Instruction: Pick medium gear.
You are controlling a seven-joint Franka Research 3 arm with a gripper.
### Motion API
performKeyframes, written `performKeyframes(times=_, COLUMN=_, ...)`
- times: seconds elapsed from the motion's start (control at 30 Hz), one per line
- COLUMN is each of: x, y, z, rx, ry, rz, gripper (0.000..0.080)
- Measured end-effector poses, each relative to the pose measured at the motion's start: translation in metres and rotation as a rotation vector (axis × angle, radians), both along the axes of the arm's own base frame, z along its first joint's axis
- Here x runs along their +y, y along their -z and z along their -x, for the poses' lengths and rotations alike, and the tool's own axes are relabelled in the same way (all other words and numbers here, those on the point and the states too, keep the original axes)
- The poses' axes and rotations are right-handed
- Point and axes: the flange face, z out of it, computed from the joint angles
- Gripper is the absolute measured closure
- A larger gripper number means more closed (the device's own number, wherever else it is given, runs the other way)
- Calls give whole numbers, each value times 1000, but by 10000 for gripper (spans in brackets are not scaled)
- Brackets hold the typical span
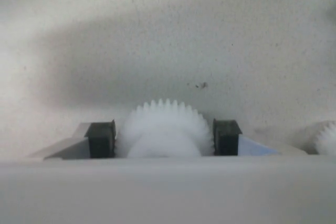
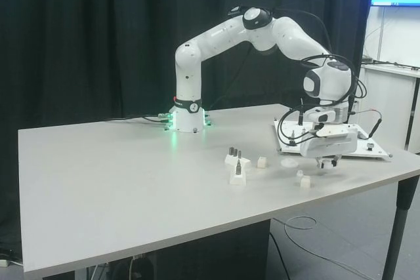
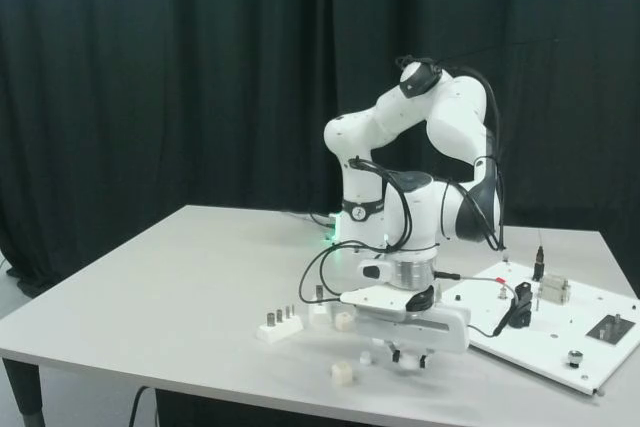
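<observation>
Flanking a white gear (image 1: 165,129), the two black fingertips (image 1: 101,139) of the gripper (image 1: 165,139) sit close at either side of it in the wrist view; whether they press its teeth cannot be told. The gear lies flat on the grey table (image 1: 157,35). A second white gear (image 1: 326,139) shows at the picture's edge.

From the first room view, the white arm (image 2: 216,37) bends down so the gripper (image 2: 326,160) is low over the table's (image 2: 118,175) near edge, between a flat white disc (image 2: 289,162) and a white board (image 2: 367,150). A small white block (image 2: 304,181) lies just beside it.

From the second room view, the gripper (image 3: 410,355) hangs just above the table (image 3: 180,277), near a peg stand (image 3: 280,325).
</observation>
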Motion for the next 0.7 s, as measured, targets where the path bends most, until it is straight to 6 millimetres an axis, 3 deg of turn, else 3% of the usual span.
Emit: performKeyframes(times=0.7, x=7, y=-7, z=1, rx=-6, ry=17, rz=-11, gripper=403)
